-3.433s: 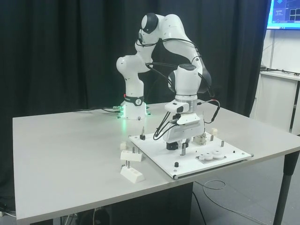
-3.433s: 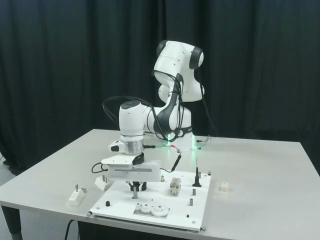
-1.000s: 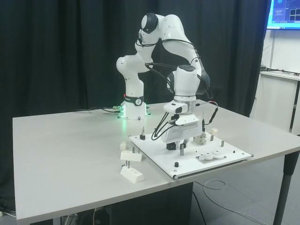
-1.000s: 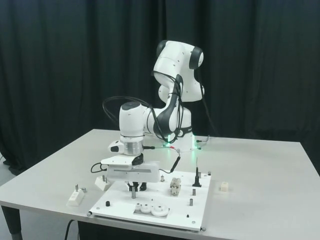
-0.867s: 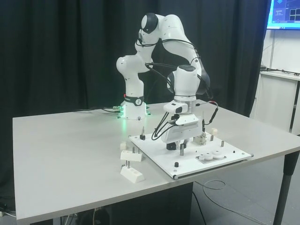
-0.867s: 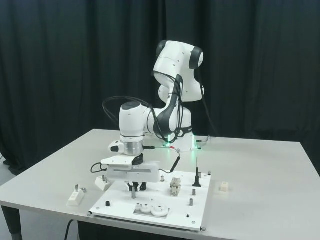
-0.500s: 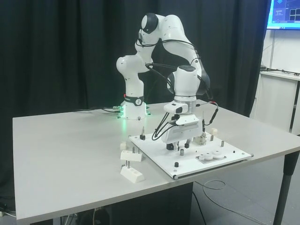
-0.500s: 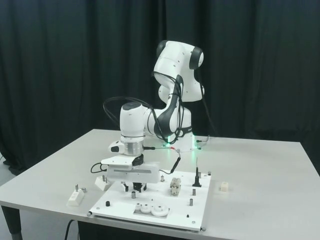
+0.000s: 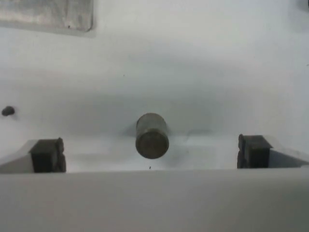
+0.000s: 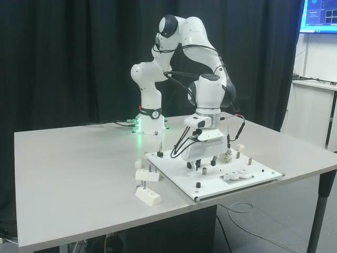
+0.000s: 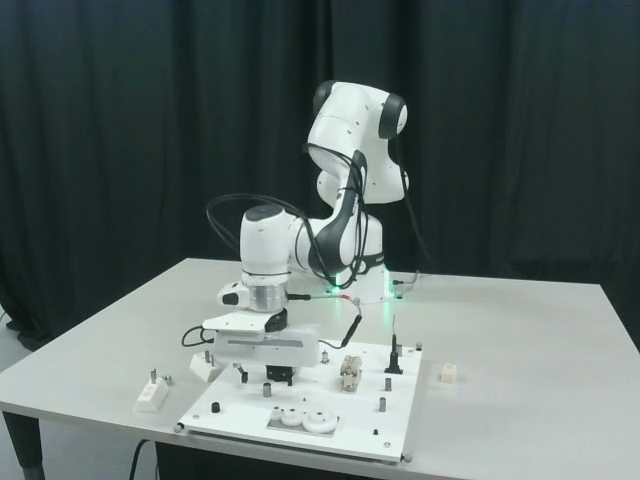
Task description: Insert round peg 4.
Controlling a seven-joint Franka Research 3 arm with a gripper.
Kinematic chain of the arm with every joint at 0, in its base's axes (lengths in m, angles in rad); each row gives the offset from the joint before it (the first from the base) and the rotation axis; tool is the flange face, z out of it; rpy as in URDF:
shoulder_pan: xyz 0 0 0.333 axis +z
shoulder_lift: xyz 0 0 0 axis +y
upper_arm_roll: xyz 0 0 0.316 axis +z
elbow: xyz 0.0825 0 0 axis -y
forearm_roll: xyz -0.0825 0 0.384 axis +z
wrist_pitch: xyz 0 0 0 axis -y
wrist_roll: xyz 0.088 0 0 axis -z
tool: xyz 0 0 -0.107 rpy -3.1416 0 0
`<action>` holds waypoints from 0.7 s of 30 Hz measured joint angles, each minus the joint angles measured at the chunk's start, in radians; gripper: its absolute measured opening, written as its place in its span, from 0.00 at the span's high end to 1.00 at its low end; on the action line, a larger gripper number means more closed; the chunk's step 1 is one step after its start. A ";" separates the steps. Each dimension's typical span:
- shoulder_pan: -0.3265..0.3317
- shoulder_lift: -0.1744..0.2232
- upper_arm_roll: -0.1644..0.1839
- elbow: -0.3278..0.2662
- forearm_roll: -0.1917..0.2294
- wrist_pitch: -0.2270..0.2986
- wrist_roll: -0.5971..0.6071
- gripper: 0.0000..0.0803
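My hand is wide open and empty; the peg stands between my fingers. Drifting sideways while rising could knock it.

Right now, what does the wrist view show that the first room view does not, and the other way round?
Only the wrist view shows the round peg end-on, standing in the white board midway between the two black fingertips, which are spread wide and clear of it. Only the first room view shows the whole white arm, the grey table, and two small white blocks lying off the board. Both show the open gripper low over the board with the peg beneath it.
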 joint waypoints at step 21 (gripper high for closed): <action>-0.002 -0.008 0.000 0.003 0.000 -0.004 0.015 0.00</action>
